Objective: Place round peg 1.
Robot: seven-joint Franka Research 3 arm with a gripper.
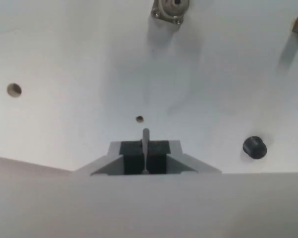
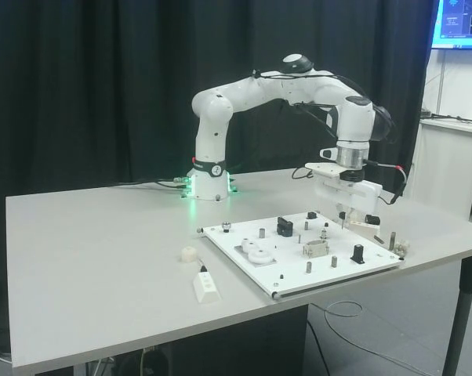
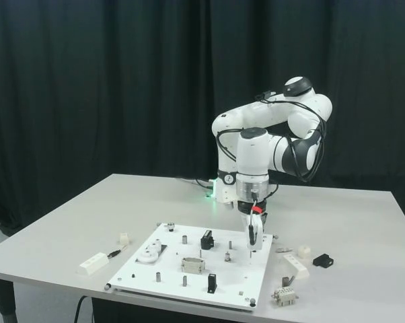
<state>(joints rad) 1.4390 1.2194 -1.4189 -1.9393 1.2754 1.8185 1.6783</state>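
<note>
Round peg 1 upright in closed claw; above white board.

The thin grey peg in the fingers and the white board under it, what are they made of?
The thin grey round peg looks like metal: smooth, with a dull sheen along its shaft. The flat white board looks like matte painted or plastic sheet, even and unglossy, with drilled holes; which one I can't tell.

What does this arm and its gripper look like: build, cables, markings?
A white arm of rounded segments with black joint bands, bolted to the grey table. Green lights glow at its base. Black cables loop along the upper links and wrist. The gripper has a white body and black finger pads.
</note>
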